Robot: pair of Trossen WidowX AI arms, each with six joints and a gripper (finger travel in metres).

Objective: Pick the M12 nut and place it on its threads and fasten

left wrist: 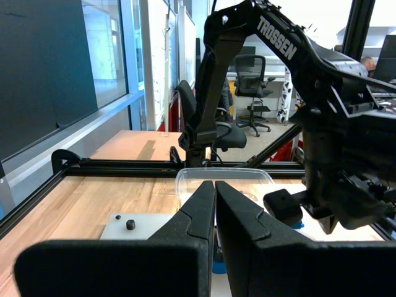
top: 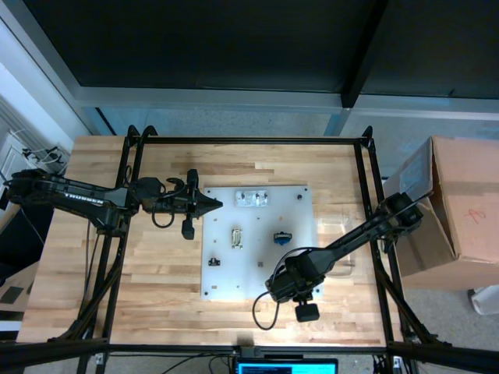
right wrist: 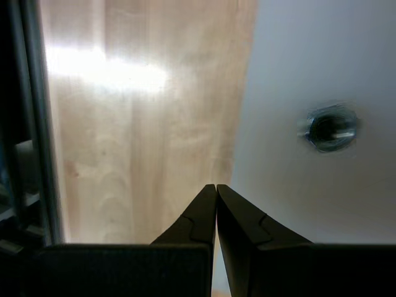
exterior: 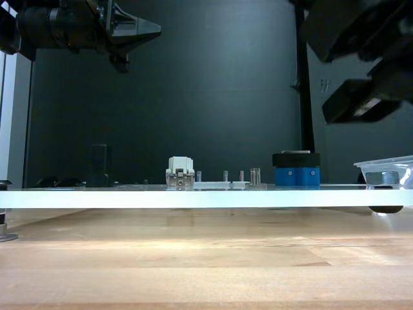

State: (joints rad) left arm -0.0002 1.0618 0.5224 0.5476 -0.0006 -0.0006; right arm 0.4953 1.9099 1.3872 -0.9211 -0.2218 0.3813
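Both black grippers have their fingers pressed tight together, with nothing between them. The left gripper (left wrist: pixel 215 184) hangs high over the left edge of the white rectangular task board (top: pixel 234 276), pointing inward. The right gripper (right wrist: pixel 216 187) hovers above the board's near edge, beside the pale wooden table (right wrist: pixel 136 124). The small silver M12 nut (right wrist: pixel 317 124) sits free of both grippers on its stud, near the clear plastic tray (exterior: pixel 387 163).

Counting by kind
Two grippers showing: left gripper (top: pixel 216 204) mid-left, right gripper (top: pixel 273 290) lower centre; one nut (right wrist: pixel 331 127), one white board (top: pixel 253 222), one clear tray (exterior: pixel 387 161).
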